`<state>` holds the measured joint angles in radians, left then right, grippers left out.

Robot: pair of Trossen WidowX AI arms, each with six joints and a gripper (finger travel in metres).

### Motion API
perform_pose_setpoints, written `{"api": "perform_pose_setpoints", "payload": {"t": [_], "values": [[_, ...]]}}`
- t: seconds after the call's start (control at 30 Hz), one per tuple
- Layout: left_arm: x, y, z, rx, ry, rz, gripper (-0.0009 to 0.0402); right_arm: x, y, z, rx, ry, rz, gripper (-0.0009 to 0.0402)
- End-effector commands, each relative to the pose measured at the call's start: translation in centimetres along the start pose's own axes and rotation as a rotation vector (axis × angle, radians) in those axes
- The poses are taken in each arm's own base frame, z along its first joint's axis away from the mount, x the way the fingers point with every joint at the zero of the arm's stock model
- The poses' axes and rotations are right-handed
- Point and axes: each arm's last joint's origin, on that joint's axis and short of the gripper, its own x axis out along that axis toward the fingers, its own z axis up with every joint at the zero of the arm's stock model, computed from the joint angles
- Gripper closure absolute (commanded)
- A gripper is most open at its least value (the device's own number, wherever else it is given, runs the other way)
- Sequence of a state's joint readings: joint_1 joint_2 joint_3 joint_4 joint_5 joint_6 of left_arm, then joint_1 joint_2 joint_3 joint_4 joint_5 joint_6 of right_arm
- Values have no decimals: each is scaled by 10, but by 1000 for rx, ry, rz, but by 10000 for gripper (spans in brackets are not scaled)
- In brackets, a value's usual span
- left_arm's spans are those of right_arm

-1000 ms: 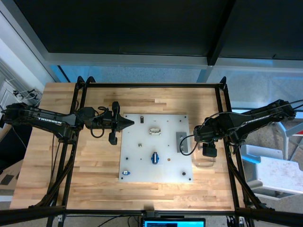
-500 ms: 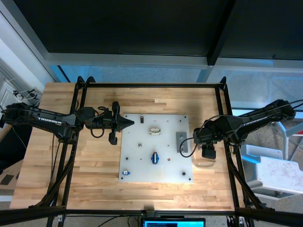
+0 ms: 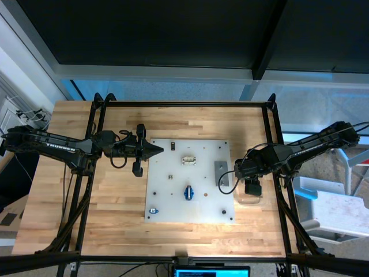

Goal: Pick the 16mm cylinder and place it in the taskboard

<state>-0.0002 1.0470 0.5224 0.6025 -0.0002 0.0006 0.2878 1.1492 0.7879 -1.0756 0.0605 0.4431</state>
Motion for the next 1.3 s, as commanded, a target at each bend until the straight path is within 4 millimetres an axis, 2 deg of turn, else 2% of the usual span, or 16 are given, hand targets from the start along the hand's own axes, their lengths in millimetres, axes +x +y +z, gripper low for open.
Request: {"api": "perform_pose_setpoints", "payload": {"t": [0.03, 1.3], "values": [[0, 0, 0, 0, 0, 0, 393, 5, 0, -1, 2, 6, -3, 171], [0, 0, 0, 0, 0, 0, 393, 39, 6, -6, 30, -11, -18, 171]]}}
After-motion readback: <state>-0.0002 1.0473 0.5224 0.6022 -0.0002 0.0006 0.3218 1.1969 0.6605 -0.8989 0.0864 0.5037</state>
